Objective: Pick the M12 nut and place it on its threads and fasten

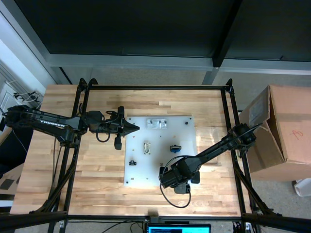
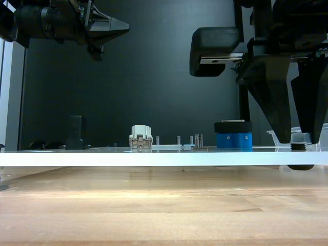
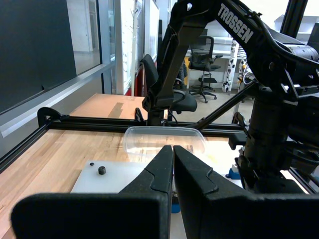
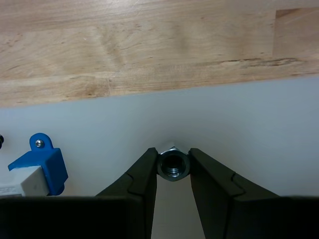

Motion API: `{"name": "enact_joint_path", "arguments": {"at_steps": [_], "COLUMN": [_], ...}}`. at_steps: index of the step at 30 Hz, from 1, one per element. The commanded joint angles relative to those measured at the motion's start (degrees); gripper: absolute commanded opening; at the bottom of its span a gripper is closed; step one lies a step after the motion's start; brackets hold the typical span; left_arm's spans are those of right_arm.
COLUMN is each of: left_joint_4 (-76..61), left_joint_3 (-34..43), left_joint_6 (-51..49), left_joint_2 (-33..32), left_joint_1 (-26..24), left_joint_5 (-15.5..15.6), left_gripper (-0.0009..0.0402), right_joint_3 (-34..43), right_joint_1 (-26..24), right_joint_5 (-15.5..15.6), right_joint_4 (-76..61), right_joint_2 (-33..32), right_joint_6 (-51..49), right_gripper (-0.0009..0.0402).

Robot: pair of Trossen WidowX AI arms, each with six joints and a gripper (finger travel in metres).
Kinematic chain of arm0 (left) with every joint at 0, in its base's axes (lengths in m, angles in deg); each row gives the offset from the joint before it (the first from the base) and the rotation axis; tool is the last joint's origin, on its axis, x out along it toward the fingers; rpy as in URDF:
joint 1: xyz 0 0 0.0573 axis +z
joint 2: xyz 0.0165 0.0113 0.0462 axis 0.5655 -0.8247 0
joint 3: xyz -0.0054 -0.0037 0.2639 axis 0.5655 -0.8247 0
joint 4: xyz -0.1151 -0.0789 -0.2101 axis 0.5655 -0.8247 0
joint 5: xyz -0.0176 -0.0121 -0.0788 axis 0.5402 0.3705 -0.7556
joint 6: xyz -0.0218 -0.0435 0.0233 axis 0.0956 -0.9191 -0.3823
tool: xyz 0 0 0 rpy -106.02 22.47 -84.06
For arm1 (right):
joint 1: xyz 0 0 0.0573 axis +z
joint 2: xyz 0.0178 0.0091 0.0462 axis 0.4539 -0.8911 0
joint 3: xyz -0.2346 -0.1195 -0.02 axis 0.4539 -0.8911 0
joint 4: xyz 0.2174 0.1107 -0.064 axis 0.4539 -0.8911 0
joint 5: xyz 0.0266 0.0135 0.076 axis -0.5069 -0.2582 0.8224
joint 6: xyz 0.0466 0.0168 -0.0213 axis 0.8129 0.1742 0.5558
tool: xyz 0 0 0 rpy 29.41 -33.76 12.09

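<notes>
Nearest you, at the board's [image 1: 146, 167] near right edge, the right gripper [image 2: 296, 135] points straight down with its fingers narrowed onto the nut [image 4: 173, 165], gripping it by its flats with the bore facing up. In the low view the nut sits right at the top of the stud [image 2: 299, 147], and black ribs show beneath it. So you can count the pick as done and the placing as done or nearly so. You cannot tell from these views whether the threads have caught. The fastening is what looks left: the nut has yet to be turned down over those ribs.

Just behind stands the blue block [image 2: 233, 140], and beyond it the clear tray [image 3: 164, 138], which shows no nut inside.

Farthest off, the left gripper [image 1: 132, 128] hangs high over the board's far left edge, well apart from the stud, its fingers pressed together on nothing.
</notes>
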Motion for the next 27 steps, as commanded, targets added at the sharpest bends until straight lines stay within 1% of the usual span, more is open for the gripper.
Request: {"name": "enact_joint_path", "arguments": {"at_steps": [1,6,9,14,20,27], "left_joint_4": [0.02,0.0,0.0,0.0,0.0,0.0], "left_joint_3": [0.0,0.0,0.0,0.02,0.0,0.02], "left_joint_6": [0.0,0.0,0.0,0.0,0.0,0.0], "left_joint_2": [0.0,0.0,0.0,0.0,0.0,0.0], "left_joint_1": [0.0,0.0,0.0,0.0,0.0,0.0], "left_joint_5": [0.0,0.0,0.0,0.0,-0.02,0.0], "left_gripper": [0.0,0.0,0.0,0.0,0.0,0.0], "right_joint_3": [-0.35,-0.42,-0.42,-0.42,-0.42,-0.42], "right_joint_1": [0.0,0.0,-0.04,-0.07,-0.15,-0.17], "right_joint_5": [0.0,0.0,0.02,0.02,0.0,0.0], "right_joint_4": [-0.11,-0.07,0.11,0.5,0.52,0.61], "right_joint_2": [-0.15,-0.15,-0.15,-0.15,-0.15,-0.15], "right_joint_6": [0.33,0.63,3.61,11.72,24.61,33.55], "right_gripper": [0.0004,0.0004,0.0004,0.0004,0.0004,0.0004]}}
